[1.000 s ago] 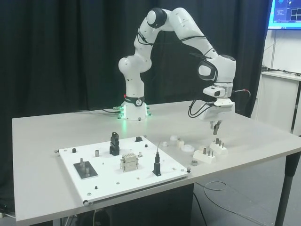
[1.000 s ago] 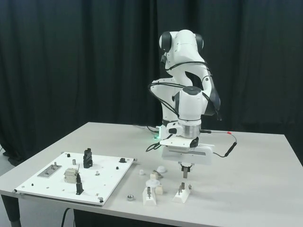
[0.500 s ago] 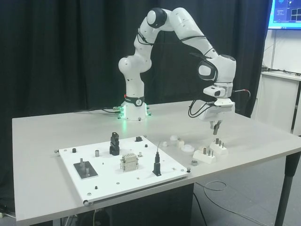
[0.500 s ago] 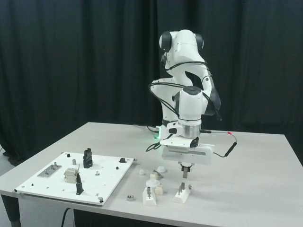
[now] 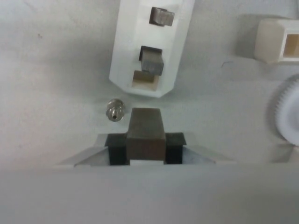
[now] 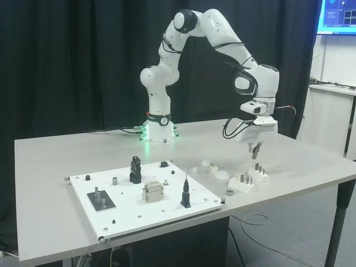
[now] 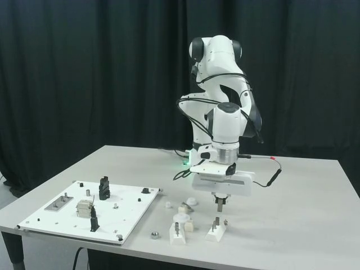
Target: Insert square peg 4.
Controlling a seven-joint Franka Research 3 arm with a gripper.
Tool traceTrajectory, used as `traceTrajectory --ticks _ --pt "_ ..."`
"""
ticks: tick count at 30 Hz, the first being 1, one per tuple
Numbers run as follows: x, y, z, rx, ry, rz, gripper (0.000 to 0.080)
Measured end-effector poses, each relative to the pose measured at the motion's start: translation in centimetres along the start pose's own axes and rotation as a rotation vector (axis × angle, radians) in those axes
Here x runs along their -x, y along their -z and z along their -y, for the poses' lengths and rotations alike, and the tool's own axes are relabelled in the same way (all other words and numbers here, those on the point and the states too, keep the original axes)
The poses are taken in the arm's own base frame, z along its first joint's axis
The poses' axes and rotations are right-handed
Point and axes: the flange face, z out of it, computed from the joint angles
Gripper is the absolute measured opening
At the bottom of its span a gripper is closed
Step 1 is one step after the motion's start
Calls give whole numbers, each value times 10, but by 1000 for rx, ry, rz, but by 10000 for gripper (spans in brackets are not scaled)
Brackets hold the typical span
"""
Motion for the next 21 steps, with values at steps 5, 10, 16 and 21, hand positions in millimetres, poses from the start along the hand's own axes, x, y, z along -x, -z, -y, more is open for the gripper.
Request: traceTrajectory --ticks 5,10,16,21 --pt "-2 2 -1 4 11 -12 154" --pt "-7 7 -3 10 72 -33 154" --pt "-23 11 -12 10 199 -43 154" --pt "-44 15 -24 7 320 -52 154"
